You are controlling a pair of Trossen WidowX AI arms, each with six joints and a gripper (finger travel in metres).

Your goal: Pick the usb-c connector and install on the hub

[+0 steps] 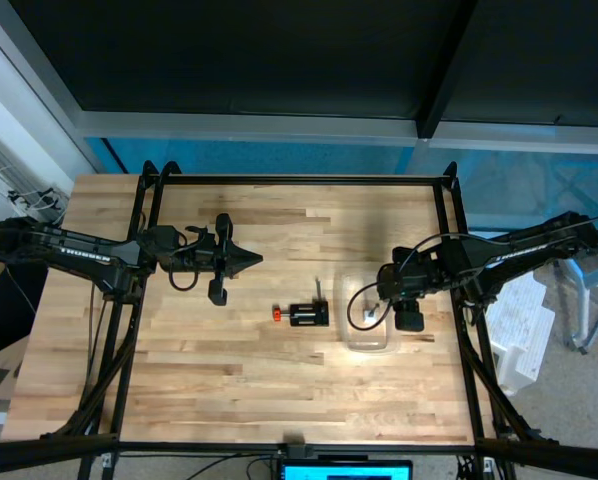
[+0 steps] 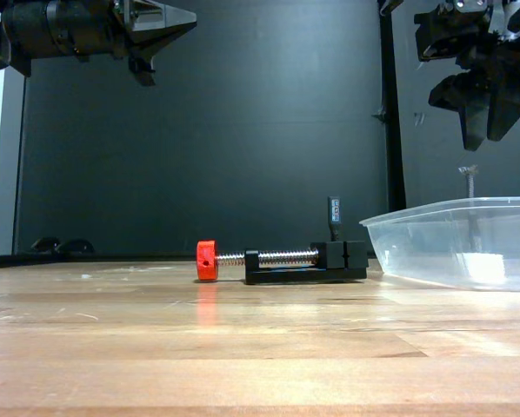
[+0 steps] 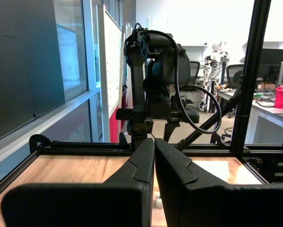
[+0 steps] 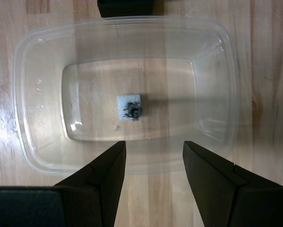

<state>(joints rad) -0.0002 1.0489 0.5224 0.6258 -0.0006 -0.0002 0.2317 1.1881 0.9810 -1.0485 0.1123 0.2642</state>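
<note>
Right end effector (image 4: 153, 145): jaws apart, holding nothing, hanging nose-down over clear tray (image 4: 212, 94). On the tray floor the usb-c connector (image 4: 134, 111) rests on a whitish square piece (image 4: 126, 101), below and slightly ahead of the jaw gap. It is seen end-on from the wrist camera, so its long axis is judged upright. The hub (image 1: 304, 313) lies on the bench (image 1: 229, 380) just beside the tray, orange-red tip toward the left arm. Left end effector (image 1: 247, 260): fingers pressed together, raised, well apart from both. Right arm is nearer; a near-vertical descent looks called for.
</note>
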